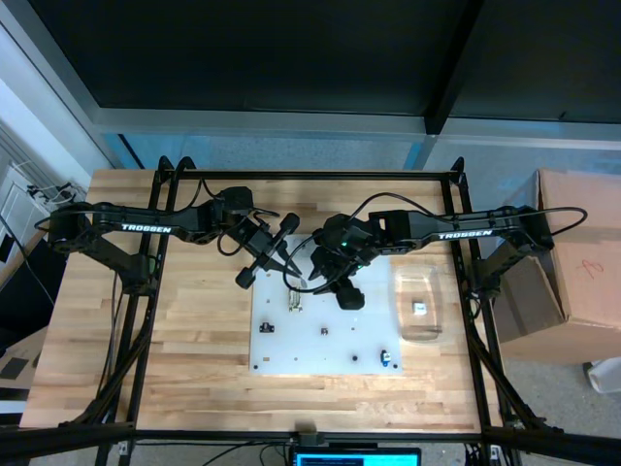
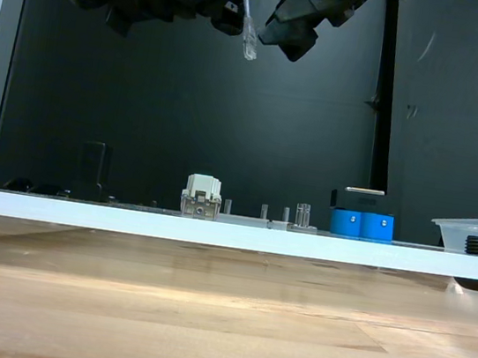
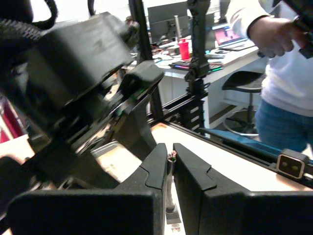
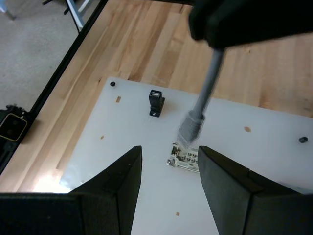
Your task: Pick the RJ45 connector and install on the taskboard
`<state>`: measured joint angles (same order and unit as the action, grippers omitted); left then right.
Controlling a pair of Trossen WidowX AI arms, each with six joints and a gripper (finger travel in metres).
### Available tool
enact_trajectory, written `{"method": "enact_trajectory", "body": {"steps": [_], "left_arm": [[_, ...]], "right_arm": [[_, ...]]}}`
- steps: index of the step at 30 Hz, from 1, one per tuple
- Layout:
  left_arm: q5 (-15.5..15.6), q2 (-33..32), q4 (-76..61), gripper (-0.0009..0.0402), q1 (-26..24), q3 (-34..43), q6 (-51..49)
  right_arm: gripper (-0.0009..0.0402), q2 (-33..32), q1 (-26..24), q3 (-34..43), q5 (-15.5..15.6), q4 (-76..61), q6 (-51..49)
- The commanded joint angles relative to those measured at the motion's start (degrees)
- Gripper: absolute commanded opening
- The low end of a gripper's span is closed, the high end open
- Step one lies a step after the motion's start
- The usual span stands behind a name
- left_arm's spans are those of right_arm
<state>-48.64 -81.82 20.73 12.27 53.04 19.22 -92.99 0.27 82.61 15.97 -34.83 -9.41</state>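
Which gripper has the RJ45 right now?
The left gripper: it is shut on the cable, with the RJ45 connector hanging free below it, high above the taskboard. The right gripper hovers beside it, open and empty.

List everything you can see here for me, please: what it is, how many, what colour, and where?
table: one, pale wood, under everything
task board: one, white, mid-table
socket block: one, pale grey, on the board
blue blocks: two, blue, board's near right corner
container: one, clear, right of the board
cardboard box: one, brown, beyond the table's right edge
RJ45 connector: one, pale on a grey cable, held, hanging high above the board
left end effector: one, black, above the board, shut on the connector's cable
right end effector: one, black, open, beside it above the board
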Motion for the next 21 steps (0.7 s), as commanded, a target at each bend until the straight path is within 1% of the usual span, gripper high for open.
{"method": "enact_trajectory", "body": {"steps": [1,5,10,13,18,20,21], "left_arm": [[-0.46,-0.04,0.07,-0.0001,-0.28,-0.04,-0.02],[-1.46,-0.04,0.13,-0.0001,-0.55,-0.04,-0.07],[-1.51,-0.04,-0.57,-0.0001,-0.81,-0.04,-0.07],[-1.55,-0.04,-1.38,-0.0001,-0.87,-0.04,-0.11],[-1.46,0.00,-3.56,-0.0001,-1.01,-0.07,-0.48],[-1.51,0.02,-4.66,-0.0001,-1.03,-0.07,-0.48],[-1.46,0.02,-5.01,-0.0001,-1.03,-0.07,-0.48]], "right_arm": [[0.0156,-0.28,-0.28,0.02,2.12,2.43,-0.35],[0.0156,-0.57,-0.42,0.02,2.14,3.93,-1.36],[0.0156,-1.20,-0.52,0.00,2.25,5.22,-1.99],[0.0156,-1.88,-0.52,-0.02,3.78,6.14,-2.40],[0.0156,-2.93,-0.50,-0.02,3.98,6.78,-2.47],[0.0156,-3.30,-0.50,-0.02,5.20,7.85,-2.43],[0.0156,-3.74,-0.50,-0.02,5.16,8.35,-2.43]]}}
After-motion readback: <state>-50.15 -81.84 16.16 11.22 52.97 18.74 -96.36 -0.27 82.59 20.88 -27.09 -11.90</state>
